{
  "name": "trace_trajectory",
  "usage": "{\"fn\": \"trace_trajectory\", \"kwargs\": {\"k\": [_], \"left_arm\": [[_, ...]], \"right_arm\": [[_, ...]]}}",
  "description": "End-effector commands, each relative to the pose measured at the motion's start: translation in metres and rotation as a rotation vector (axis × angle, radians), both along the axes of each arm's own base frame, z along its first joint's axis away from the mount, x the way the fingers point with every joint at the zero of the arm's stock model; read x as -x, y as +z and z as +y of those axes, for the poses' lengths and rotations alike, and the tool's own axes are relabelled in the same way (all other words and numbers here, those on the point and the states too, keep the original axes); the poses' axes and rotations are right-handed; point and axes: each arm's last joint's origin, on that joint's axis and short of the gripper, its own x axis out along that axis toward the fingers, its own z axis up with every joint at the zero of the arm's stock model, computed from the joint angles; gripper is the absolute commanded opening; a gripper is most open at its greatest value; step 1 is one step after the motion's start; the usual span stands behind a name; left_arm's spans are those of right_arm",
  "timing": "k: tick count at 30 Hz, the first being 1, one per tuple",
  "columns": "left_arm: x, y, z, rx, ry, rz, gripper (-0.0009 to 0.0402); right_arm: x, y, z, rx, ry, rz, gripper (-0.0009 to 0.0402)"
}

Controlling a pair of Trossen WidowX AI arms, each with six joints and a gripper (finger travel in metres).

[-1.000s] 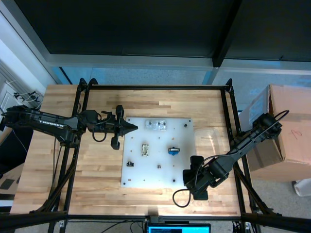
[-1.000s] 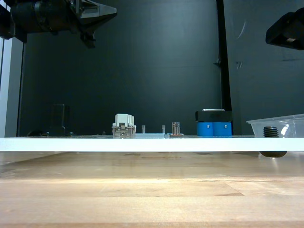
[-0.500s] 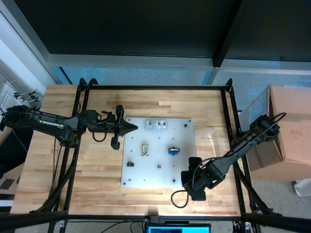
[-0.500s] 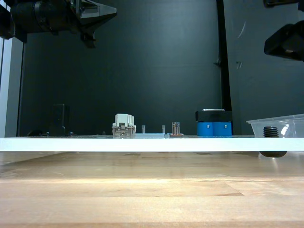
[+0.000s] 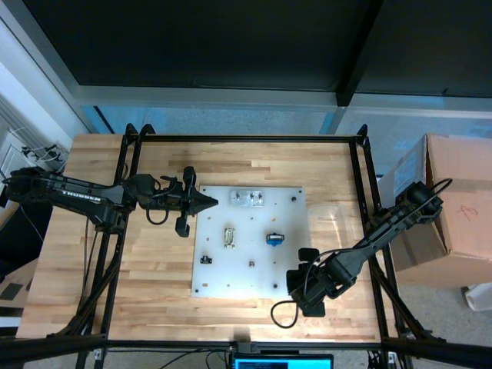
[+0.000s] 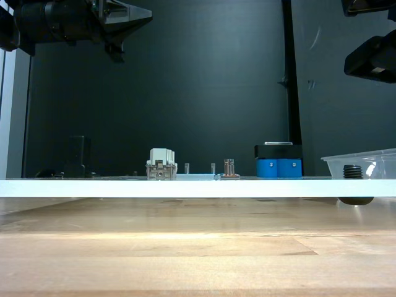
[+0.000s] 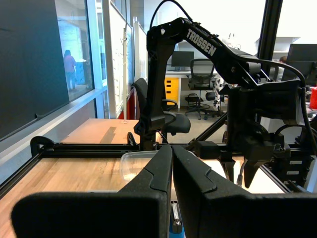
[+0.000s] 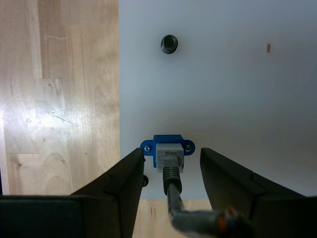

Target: Remove the RJ45 connector from the taskboard and place in the container

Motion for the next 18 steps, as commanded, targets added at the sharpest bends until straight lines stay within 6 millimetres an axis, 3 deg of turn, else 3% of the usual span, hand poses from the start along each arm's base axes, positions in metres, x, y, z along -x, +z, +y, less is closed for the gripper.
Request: {"fn": "trace_trajectory", "kwargs": {"k": [1, 7, 18], "left_arm": [[0.0, 0.0, 0.0, 0.0, 0.0, -0.001, 0.0], [0.0, 0.0, 0.0, 0.0, 0.0, -0.001, 0.0], [0.0, 0.0, 0.0, 0.0, 0.0, -0.001, 0.0]], "right_arm": [[0.0, 0.001, 0.0, -0.004, 0.0, 0.001, 0.0129], [-0.001, 0.014, 0.001, -0.012, -0.002, -0.039, 0.0125], [0.006, 0.007, 0.002, 0.005, 0.003, -0.033, 0.0166]]}}
